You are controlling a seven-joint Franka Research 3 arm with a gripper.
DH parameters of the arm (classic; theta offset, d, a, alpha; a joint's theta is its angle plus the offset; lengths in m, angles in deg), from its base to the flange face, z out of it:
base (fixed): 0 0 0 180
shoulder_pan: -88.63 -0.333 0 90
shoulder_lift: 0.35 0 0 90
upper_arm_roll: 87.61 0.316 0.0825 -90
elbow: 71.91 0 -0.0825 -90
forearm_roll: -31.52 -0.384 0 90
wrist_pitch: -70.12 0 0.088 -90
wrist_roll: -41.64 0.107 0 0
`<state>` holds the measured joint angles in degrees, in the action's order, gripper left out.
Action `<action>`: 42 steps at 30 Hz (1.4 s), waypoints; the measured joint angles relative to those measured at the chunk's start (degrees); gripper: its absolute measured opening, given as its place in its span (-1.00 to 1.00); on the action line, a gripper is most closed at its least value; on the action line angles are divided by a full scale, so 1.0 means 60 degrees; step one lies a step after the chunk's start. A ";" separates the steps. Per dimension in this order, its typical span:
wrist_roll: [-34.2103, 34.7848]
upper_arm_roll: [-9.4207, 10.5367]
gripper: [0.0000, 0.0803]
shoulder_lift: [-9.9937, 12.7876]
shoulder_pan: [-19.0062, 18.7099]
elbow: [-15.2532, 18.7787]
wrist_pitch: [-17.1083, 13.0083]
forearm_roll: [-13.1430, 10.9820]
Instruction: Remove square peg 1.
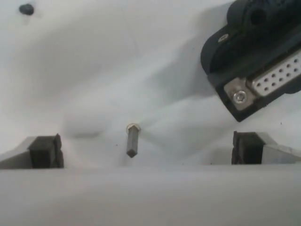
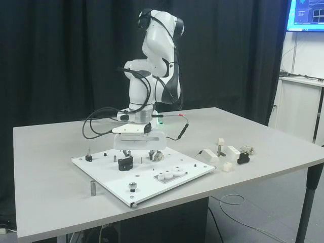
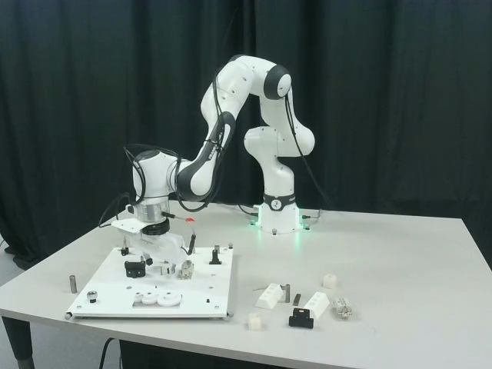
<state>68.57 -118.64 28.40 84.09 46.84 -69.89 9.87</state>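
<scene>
White board: low on the grey counter [image 2: 45, 167], white board [image 3: 100, 296] carrying small fittings, beneath the arm's lowered wrist.
Claw: claw [image 1: 146, 150] spread wide, black fingertips [image 1: 44, 150] well apart, pinching nothing, poised just above the board.
Peg: square peg 1 [image 1: 132, 140], a short grey stub standing upright in the board, midway between the two fingertips, untouched.
Neighbour: black connector [image 1: 256, 70] with rows of pin holes, beside the peg, clear of the fingers.
Step in hand: likely final descent before the pinch.
Doing it well: centred over the peg, lowered straight, closed squarely on flat faces, lifted vertically without tilt to avoid jamming in the socket.
Risk: possible brush with the connector if drifting sideways.
Far side: loose white blocks [image 3: 270, 294] on the counter; black curtain [image 3: 384, 92] behind.
Writing: none legible; distant screen [image 2: 306, 15] too small to read.
</scene>
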 joint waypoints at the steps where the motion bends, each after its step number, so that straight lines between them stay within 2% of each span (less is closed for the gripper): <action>1: 0.0000 0.0001 0.99 0.0000 -0.0001 0.0004 -0.0005 -0.0019; 10: -0.0012 0.0017 0.94 0.0000 -0.0009 0.0027 -0.0013 -0.0298; 11: -0.0012 0.0021 0.49 0.0000 -0.0010 0.0032 -0.0013 -0.0356; 19: -0.0012 0.0051 0.49 0.0003 -0.0011 0.0058 -0.0022 -0.0471; 20: -0.0012 0.0057 -0.38 0.0005 -0.0011 0.0059 -0.0028 -0.0471; 26: -0.0033 0.0082 -0.38 0.0021 -0.0009 0.0079 -0.0117 -0.0469; 27: -0.0050 0.0078 -0.80 0.0023 -0.0008 0.0090 -0.0155 -0.0468; 31: -0.0146 0.0078 -0.80 0.0020 -0.0009 0.0104 -0.0196 -0.0468; 32: -0.0153 0.0078 -0.90 0.0020 -0.0009 0.0104 -0.0196 -0.0468; 42: -0.0193 0.0076 -0.90 0.0013 -0.0009 0.0108 -0.0196 -0.0463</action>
<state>67.42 -118.18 28.48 84.04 47.48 -71.07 7.09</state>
